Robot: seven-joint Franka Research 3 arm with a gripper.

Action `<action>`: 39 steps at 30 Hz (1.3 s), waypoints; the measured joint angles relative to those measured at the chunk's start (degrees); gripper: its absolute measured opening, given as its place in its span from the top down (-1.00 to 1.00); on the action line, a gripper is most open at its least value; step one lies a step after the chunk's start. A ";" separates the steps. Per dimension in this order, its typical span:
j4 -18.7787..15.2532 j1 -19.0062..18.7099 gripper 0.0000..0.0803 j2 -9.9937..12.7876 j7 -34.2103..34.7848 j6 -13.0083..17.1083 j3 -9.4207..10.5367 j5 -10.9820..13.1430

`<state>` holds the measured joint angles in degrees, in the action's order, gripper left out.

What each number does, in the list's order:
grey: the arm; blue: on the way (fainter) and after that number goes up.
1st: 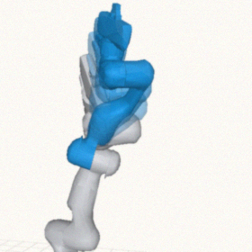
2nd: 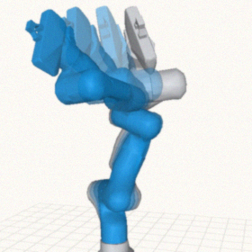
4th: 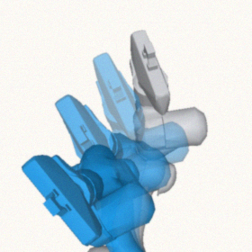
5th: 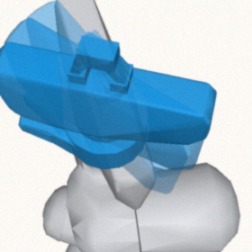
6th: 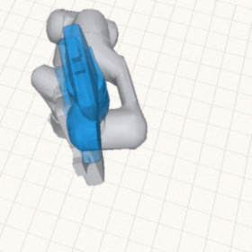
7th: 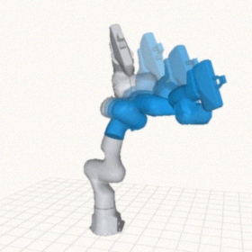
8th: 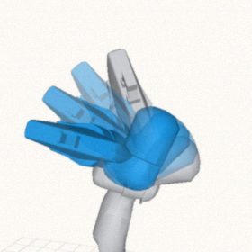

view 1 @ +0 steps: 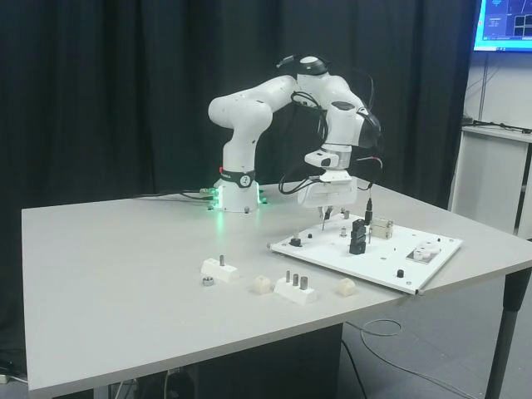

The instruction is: Insert round peg 1.

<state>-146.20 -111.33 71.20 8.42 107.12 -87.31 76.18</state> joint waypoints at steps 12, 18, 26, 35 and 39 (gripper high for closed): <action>-0.02 -0.19 0.96 0.00 0.69 1.39 0.53 0.05; 0.00 -0.18 0.96 0.00 0.69 1.91 1.21 0.25; 0.00 -0.21 0.96 0.00 0.69 2.02 1.37 0.29; 0.01 -0.38 0.96 0.00 0.60 2.21 1.37 0.05; 0.01 -0.44 0.96 0.00 0.59 2.27 1.38 -0.24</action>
